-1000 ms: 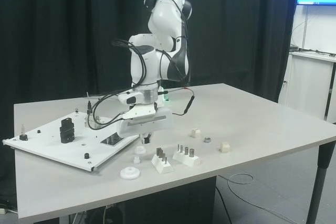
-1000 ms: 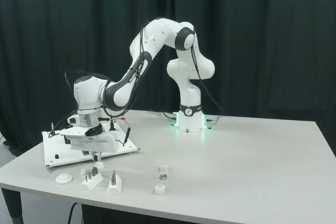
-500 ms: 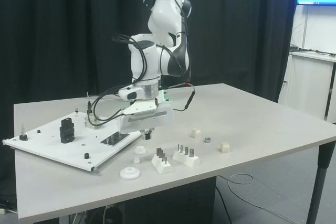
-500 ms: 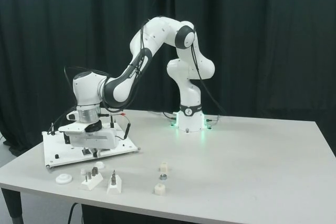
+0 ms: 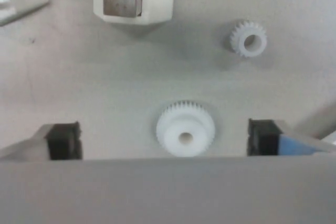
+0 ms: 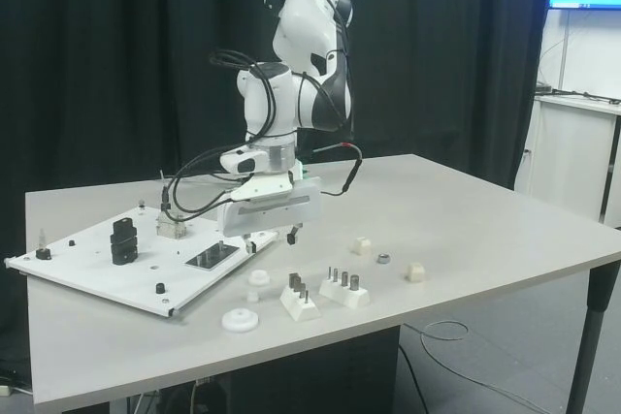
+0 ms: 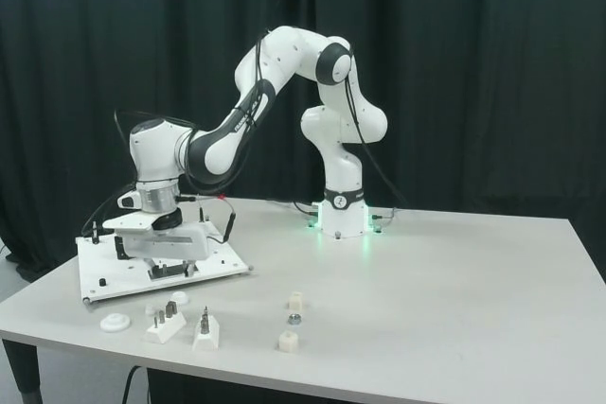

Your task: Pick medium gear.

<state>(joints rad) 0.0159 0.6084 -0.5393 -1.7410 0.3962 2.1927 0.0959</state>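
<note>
The medium gear [image 5: 185,136] is white with a centre hole and lies flat on the grey table. In the wrist view it sits between my two black fingertips [image 5: 64,141], which stand far apart with nothing touching them. My gripper [image 5: 163,139] is open and empty. From the room it hangs well above the table, by the edge of the white board, gripper [image 6: 271,237] over the medium gear [image 6: 258,277]. In the second room view the gripper [image 7: 174,271] is above the medium gear [image 7: 178,297].
A small gear [image 5: 248,38] lies close by, and a large gear [image 6: 239,319] sits near the front edge. Two white peg holders [image 6: 300,300] [image 6: 346,288] stand beside the gears. The white board [image 6: 87,264] carries black parts. Two small cubes [image 6: 362,245] [image 6: 415,271] and a nut [image 6: 383,259] lie further along the table.
The arm has lifted the gripper straight up from just above the table to a higher position. The gears have not moved.
</note>
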